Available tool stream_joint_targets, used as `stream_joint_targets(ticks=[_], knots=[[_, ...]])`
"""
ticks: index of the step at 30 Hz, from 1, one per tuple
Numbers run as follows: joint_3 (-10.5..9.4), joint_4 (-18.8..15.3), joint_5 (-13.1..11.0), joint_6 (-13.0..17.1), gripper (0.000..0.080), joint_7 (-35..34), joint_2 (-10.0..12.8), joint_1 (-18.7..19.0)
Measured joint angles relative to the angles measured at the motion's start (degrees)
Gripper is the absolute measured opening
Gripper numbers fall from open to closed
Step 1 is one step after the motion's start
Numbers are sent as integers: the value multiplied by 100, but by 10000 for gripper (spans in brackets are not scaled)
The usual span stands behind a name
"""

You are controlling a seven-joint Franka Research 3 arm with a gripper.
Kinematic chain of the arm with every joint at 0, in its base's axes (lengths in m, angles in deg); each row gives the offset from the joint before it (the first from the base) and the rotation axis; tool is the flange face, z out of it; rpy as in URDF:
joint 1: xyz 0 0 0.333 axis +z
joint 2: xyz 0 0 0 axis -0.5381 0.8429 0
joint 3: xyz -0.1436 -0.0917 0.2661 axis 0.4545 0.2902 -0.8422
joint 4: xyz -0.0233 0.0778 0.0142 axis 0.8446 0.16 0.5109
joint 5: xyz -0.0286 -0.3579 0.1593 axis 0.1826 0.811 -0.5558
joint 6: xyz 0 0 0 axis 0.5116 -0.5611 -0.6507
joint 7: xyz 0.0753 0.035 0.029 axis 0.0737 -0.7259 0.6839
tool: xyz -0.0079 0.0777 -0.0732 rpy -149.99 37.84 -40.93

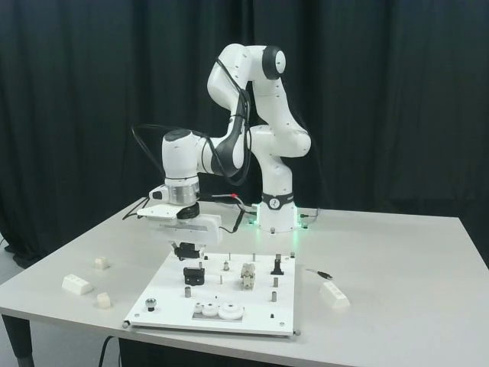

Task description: Place D-SUB.

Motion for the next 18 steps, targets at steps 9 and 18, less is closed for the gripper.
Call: stream_joint_targets(ticks=[9,18], knots=[[39,-3,0,9,577,-40,13,0],[40,-4,0,48,577,-76,14,17]])
